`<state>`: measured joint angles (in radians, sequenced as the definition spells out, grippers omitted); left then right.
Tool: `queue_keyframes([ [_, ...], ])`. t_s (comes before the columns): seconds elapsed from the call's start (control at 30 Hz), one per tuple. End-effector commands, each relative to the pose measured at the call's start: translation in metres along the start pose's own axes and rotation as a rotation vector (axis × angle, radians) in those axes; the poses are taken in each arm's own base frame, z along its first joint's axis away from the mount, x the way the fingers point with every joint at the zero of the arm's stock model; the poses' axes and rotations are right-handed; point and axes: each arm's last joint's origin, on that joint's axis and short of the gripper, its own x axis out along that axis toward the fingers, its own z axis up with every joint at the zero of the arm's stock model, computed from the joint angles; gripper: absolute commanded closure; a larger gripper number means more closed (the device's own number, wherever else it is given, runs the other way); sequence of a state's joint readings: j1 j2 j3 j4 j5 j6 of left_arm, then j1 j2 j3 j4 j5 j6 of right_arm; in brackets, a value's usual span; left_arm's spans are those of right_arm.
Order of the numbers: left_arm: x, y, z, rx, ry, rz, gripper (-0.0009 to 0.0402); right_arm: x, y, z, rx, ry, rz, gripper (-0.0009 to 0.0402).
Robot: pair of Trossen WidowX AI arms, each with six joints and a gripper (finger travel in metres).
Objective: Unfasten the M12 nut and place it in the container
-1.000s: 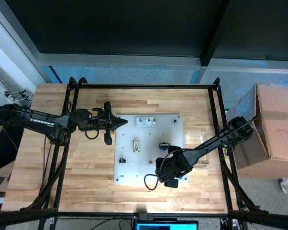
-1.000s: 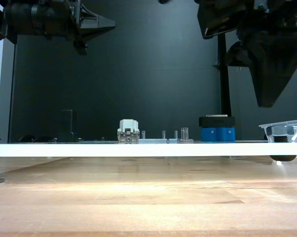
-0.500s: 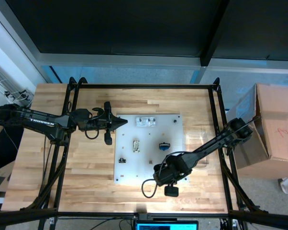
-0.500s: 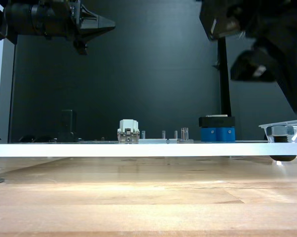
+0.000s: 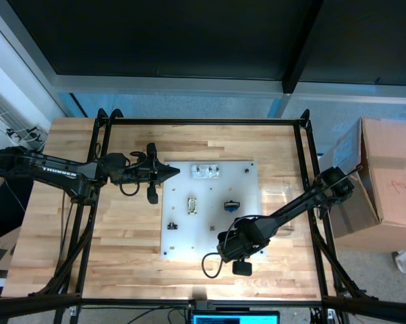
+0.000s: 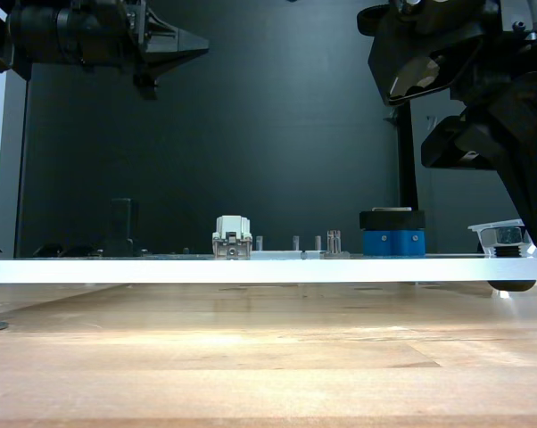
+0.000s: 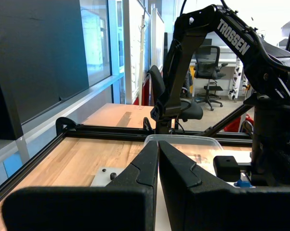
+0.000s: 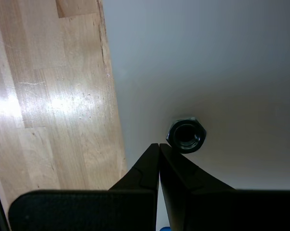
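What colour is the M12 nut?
Silver nut on its stud, clearest in low view. Right tool shut above it; left tool shut over the board's far left corner.

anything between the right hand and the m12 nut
Nothing visible does. The right hand, shut and empty, hangs over the near right part of the board; the M12 nut sits on its stud close by, only bare board between. The left hand, shut, hovers over the board's far left edge.

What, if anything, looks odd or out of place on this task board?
The right end effector hovers above the board's near right edge shut on nothing: the silver nut sits just beside it, on its stud. The left end effector hangs shut above the board's far left edge. Nothing else stands out.
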<state>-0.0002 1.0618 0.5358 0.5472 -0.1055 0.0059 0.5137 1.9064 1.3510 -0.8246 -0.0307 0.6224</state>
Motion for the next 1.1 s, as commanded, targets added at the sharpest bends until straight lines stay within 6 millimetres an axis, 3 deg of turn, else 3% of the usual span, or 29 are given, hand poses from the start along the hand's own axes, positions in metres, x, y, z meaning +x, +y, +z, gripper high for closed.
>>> queue_keyframes([
  [0.03, 0.0, 0.0, 0.0, 0.0, 0.0, 0.0, 0.0393, -0.002, 0.0, 0.0, -0.001, -0.007, -0.003, 0.0393],
  [0.1, 0.0, 0.0, 0.0, 0.0, 0.0, 0.0, 0.0393, -0.003, -0.002, 0.0, -0.003, -0.021, -0.04, 0.0393],
  [0.2, 0.0, 0.0, 0.0, 0.0, 0.0, 0.0, 0.0393, -0.016, -0.011, -0.004, 0.036, -0.108, -0.295, 0.0393],
  [0.3, 0.0, 0.0, 0.0, 0.0, -0.001, 0.0, 0.0393, -0.031, -0.013, -0.005, 0.025, -0.139, -0.423, 0.0394],
  [0.63, 0.0, 0.0, 0.0, 0.001, 0.001, 0.0, 0.0393, -0.04, -0.007, -0.003, 0.045, -0.081, -0.293, 0.0393],
  [0.77, 0.0, 0.0, 0.001, 0.0, -0.005, 0.0, 0.0393, -0.048, -0.001, 0.0, 0.253, -0.066, -0.187, 0.039],
  [0.87, 0.0, 0.0, 0.0, 0.001, 0.002, 0.0, 0.0393, -0.052, 0.002, 0.001, 0.34, -0.053, -0.14, 0.0361],
  [1.1, 0.0, 0.0, 0.0, 0.0, 0.0, 0.0, 0.0393, -0.056, 0.007, 0.004, 0.572, -0.086, -0.102, 0.023],
])
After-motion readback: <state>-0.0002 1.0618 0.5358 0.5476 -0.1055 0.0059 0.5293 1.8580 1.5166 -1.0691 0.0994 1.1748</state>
